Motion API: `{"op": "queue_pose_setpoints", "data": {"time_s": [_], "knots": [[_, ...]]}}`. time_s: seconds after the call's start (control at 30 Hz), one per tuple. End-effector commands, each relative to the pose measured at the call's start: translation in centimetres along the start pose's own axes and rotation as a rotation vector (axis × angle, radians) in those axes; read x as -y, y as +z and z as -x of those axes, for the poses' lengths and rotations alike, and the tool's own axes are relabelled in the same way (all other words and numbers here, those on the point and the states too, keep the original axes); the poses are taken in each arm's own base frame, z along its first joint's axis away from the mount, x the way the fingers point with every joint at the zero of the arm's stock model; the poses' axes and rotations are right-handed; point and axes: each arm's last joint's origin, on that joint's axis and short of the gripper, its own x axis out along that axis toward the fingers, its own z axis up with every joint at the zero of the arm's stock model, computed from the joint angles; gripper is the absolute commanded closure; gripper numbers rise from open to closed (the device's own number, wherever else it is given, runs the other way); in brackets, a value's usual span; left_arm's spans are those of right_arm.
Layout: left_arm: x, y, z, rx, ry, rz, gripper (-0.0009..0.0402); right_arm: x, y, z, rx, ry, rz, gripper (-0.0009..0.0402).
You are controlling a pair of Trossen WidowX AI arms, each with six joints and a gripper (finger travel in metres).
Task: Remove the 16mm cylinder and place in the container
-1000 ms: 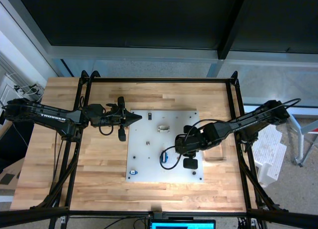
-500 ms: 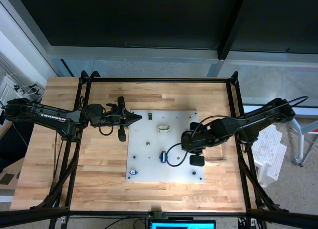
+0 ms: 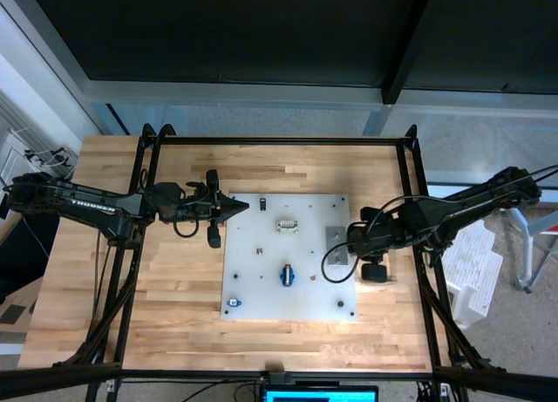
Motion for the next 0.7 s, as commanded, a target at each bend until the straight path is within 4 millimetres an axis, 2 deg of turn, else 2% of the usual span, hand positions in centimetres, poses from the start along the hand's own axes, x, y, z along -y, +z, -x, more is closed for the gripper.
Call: {"op": "queue_pose_setpoints", "data": {"time_s": [0.03, 0.23, 0.43, 0.7], "knots": [[0.0, 0.0, 0.0, 0.000, 0.000, 0.000, 0.0393, 0.5, -1.2, 0.0, -0.011, -0.004, 0.003, 0.0370], [0.0, 0.0, 0.0, 0.000, 0.000, 0.000, 0.0393, 1.3, -3.2, -0.7, -0.042, -0.018, 0.000, 0.0370], [0.0, 0.0, 0.0, 0.000, 0.000, 0.000, 0.0393, 1.9, -4.7, -2.6, -0.108, -0.048, -0.006, 0.0370], [0.0, 0.0, 0.0, 0.000, 0.000, 0.000, 0.0393, 2.0, -5.7, -4.4, -0.123, -0.051, -0.012, 0.0370]]}}
